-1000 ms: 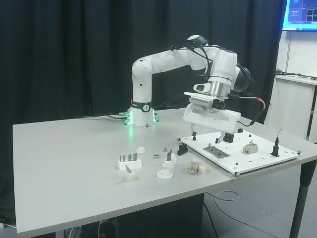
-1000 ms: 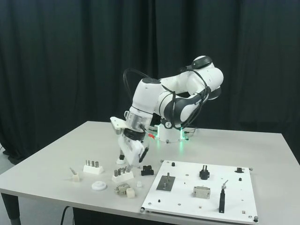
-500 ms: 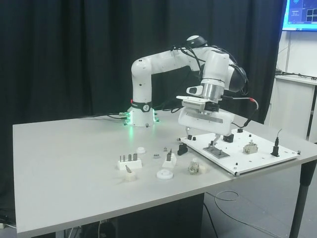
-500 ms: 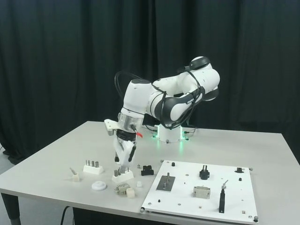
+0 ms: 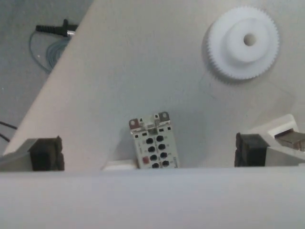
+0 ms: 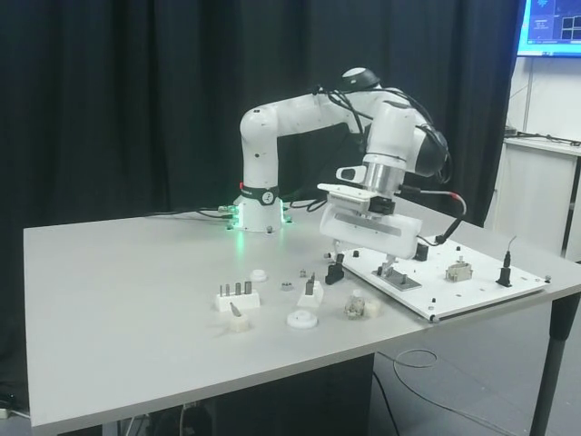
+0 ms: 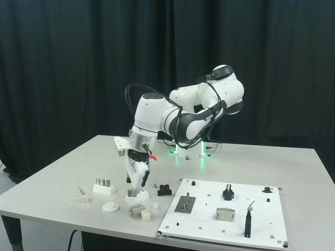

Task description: Pick waterproof.

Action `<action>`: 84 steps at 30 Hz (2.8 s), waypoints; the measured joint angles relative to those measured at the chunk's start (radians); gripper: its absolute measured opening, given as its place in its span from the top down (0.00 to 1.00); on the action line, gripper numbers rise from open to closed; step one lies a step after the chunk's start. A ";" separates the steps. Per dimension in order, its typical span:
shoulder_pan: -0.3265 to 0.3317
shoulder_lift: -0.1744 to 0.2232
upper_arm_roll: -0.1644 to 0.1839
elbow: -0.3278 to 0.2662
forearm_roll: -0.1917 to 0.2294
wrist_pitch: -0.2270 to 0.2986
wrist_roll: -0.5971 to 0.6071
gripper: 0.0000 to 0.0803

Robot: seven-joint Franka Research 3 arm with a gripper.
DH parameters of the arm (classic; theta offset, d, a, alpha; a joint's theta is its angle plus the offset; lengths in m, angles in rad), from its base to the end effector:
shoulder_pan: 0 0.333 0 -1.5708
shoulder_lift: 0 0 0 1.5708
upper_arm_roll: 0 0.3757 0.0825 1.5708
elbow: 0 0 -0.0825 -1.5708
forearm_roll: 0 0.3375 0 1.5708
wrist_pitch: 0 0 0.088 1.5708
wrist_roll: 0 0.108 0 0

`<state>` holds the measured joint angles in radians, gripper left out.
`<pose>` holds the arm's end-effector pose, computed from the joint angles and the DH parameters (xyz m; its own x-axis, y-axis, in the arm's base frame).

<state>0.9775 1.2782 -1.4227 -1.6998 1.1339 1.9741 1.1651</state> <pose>0.6620 0.0303 0.3072 -0.2314 -0.9450 0.2313 -0.9693 0.2035 -0.1382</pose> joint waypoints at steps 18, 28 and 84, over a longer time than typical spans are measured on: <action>-0.010 0.022 0.060 -0.032 0.000 0.055 0.001 0.00; -0.017 0.025 0.100 -0.051 0.036 0.112 0.010 0.00; 0.006 0.035 0.168 -0.061 0.038 0.140 0.083 0.00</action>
<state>0.9836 1.3135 -1.2545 -1.7609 1.1722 2.1137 1.2480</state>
